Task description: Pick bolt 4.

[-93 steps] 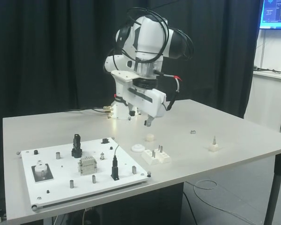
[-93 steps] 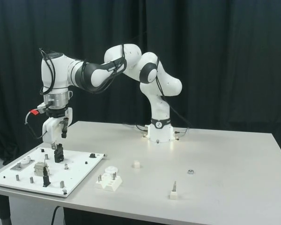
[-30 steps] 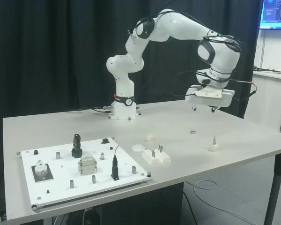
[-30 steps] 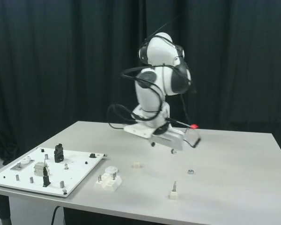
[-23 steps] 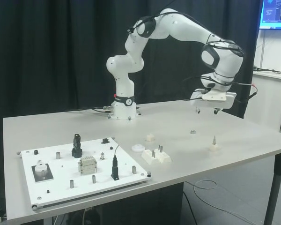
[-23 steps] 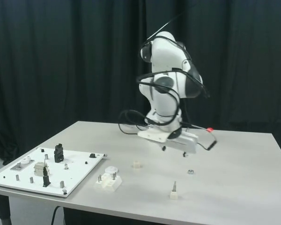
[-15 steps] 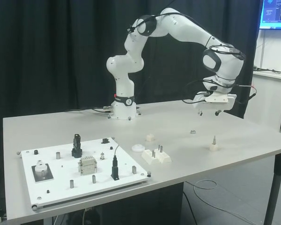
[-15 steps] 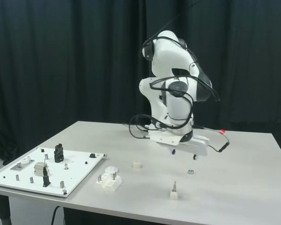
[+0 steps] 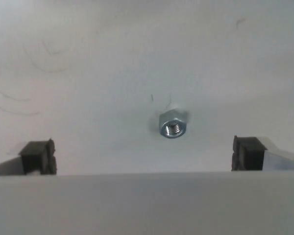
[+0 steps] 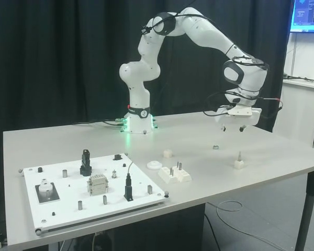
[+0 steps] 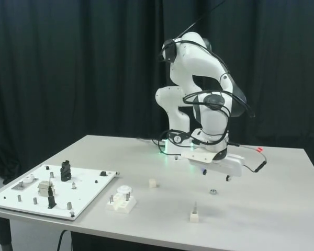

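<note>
Hex nut [image 9: 172, 125] lying flat on grey table [image 9: 88, 73], seemingly threaded.

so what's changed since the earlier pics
The arm swung from above the white board across the table to its far side, and its gripper now hovers over the small nut, fingers open and empty. Nothing was picked up or let go. The nut, the upright bolt in its white block and the board parts stayed put.
</note>
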